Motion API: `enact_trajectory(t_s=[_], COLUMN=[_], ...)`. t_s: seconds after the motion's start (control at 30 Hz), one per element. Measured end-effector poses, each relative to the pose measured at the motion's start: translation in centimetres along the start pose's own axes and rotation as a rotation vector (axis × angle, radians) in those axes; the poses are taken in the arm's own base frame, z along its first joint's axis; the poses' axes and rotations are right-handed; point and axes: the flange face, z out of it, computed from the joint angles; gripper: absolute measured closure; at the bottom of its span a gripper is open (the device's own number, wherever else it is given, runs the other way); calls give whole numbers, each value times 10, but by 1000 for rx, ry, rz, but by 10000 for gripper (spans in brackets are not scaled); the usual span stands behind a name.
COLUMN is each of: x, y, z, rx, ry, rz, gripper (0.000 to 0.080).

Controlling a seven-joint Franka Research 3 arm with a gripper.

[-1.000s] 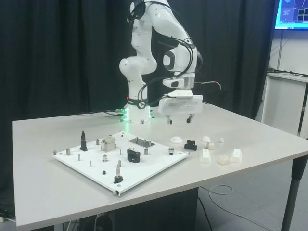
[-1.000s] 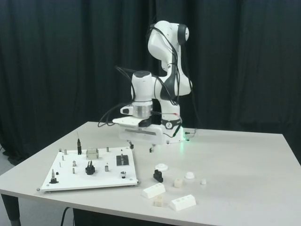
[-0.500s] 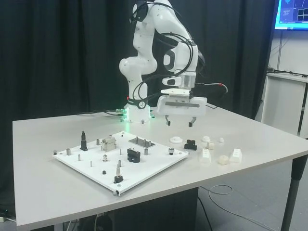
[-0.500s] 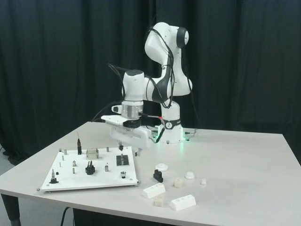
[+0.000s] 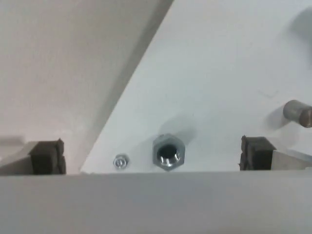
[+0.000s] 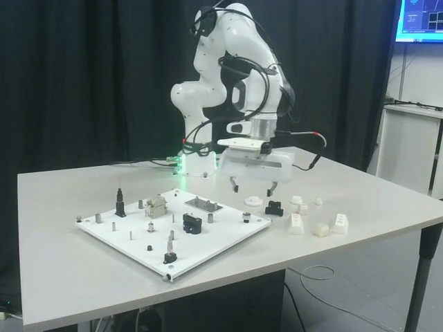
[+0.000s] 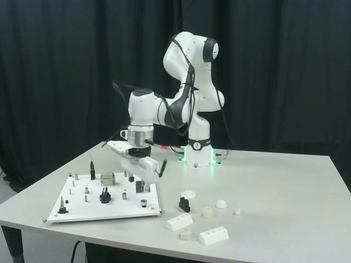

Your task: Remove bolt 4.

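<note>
The end effector (image 6: 253,187) is hovering, fingers spread and gripping nothing, over the white board (image 6: 221,238) at frame centre. No legible writing is showing. Bolt 4 cannot be identified.

The pincer (image 6: 252,187) hangs spread over the white board's (image 6: 221,238) far corner. A hex nut (image 5: 168,151) and small screw (image 5: 121,161) lie beneath; upright pegs (image 6: 131,234) crowd the board's middle.
</note>
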Motion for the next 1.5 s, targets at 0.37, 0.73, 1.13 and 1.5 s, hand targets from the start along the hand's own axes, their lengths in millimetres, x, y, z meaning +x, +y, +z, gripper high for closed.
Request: enact_trajectory(t_s=[0.37, 0.73, 1.13, 1.5], x=[17, 13, 13, 2], y=[6, 11, 28, 41], z=[4, 11, 29, 45], rx=[19, -1, -29, -25], ry=[-74, -97, -92, -80], rz=[189, 348, 452, 549], gripper=[3, 3, 3, 3])
